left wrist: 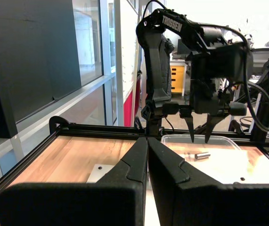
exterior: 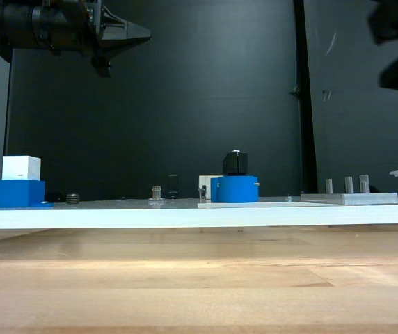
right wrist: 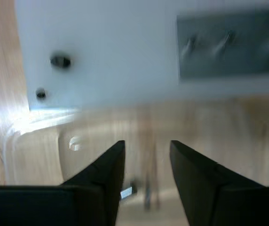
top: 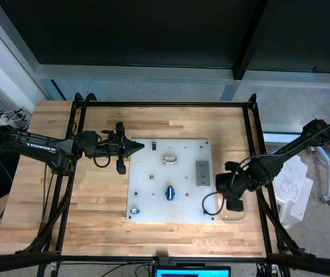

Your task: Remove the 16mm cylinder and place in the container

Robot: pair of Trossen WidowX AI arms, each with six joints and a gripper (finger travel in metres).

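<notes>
Wooden table (top: 96, 219) inside black frame (top: 159, 104); white board (top: 153, 196) at centre.

Left arm stretches level from frame left. Left gripper (top: 141, 147) held high over board's upper-left edge, fingers pressed together, holding nothing.

Right arm slants down from frame right. Right gripper (left wrist: 199, 139) points down over container (top: 238, 218), fingers spread, nothing between them.

Container sits on bare wood just off board's right edge, lower right, near frame rail. Wide open wood left of board and along frame bottom.

16mm cylinder (left wrist: 201, 155) lies flat inside container, under right gripper, clear of its fingertips.
</notes>
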